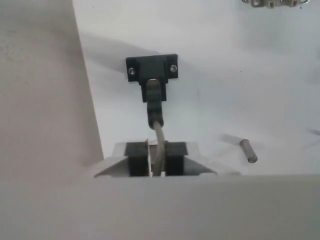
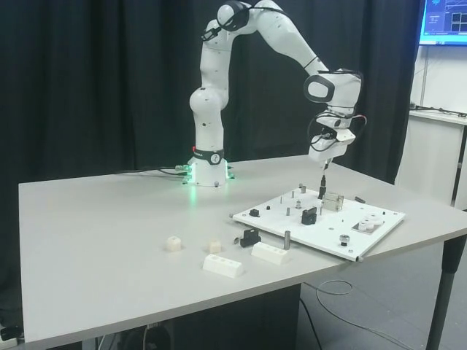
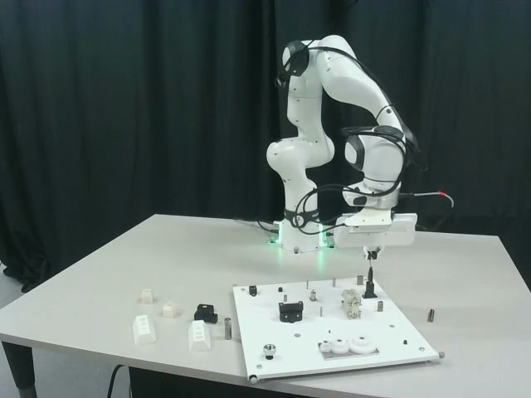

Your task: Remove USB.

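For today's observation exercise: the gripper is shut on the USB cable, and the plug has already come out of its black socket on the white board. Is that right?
Not quite. The gripper is shut on the USB cable, but the wrist view shows the plug still seated in the black socket on the white board.

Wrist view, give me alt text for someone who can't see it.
Black-padded jaws pinch the grey cable of a black USB plug, still seated in its black screwed-down socket block on the white board. A small grey metal pin lies nearby.

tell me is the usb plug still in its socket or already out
Still in. In the wrist view the USB plug sits seated in the black socket on the white board, while the gripper holds only its cable.
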